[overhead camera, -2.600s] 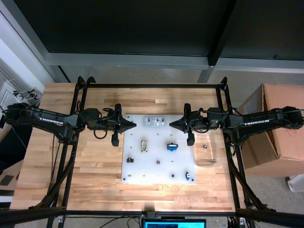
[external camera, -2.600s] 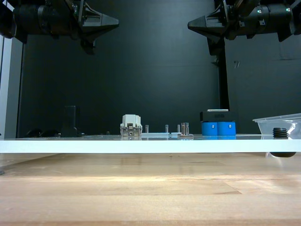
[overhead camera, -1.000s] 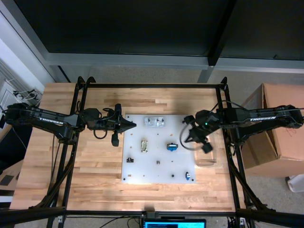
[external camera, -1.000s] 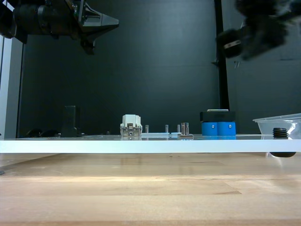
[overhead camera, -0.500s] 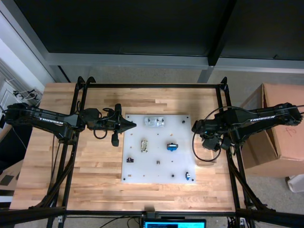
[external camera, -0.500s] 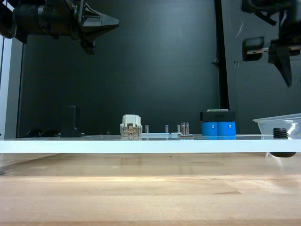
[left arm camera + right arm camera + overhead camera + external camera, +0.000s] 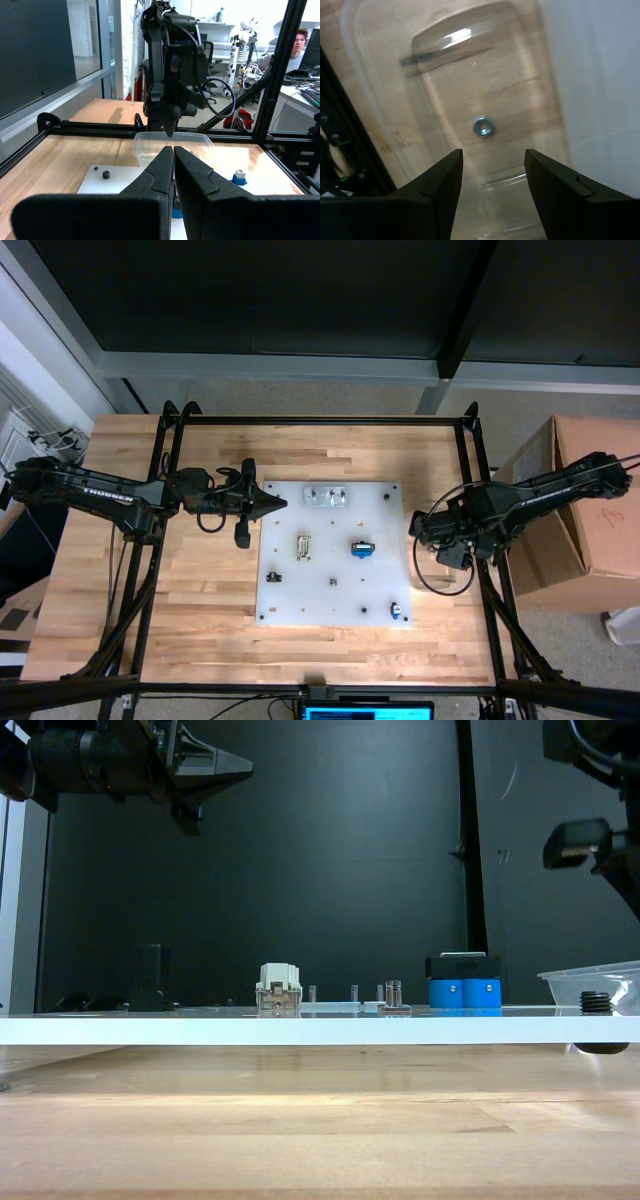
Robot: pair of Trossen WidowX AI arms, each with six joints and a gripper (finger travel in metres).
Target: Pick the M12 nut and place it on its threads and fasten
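Observation:
The small silver nut (image 7: 483, 126) lies free and flat on the floor of the clear tray (image 7: 380, 100), off the board's right edge. My right gripper (image 7: 492, 192) points down over it, open, with the nut showing between and beyond its fingers and nothing held. In the high view the right gripper (image 7: 441, 543) hangs over the tray (image 7: 436, 588) and hides the nut. The black ribbed stud (image 7: 596, 1003) stands bare. My left gripper (image 7: 280, 503) hovers high by the board's far left edge, its fingers (image 7: 162, 167) shut on nothing.
The white board (image 7: 330, 585) carries a blue connector (image 7: 362, 549), a white connector (image 7: 303, 546) and a silver block (image 7: 325, 497). A cardboard box (image 7: 580, 510) stands beyond the table's right edge. A black frame rings the table.
My right arm has swung from pointing left over the board to pointing down over the clear tray, dropping lower. The left arm has not moved.

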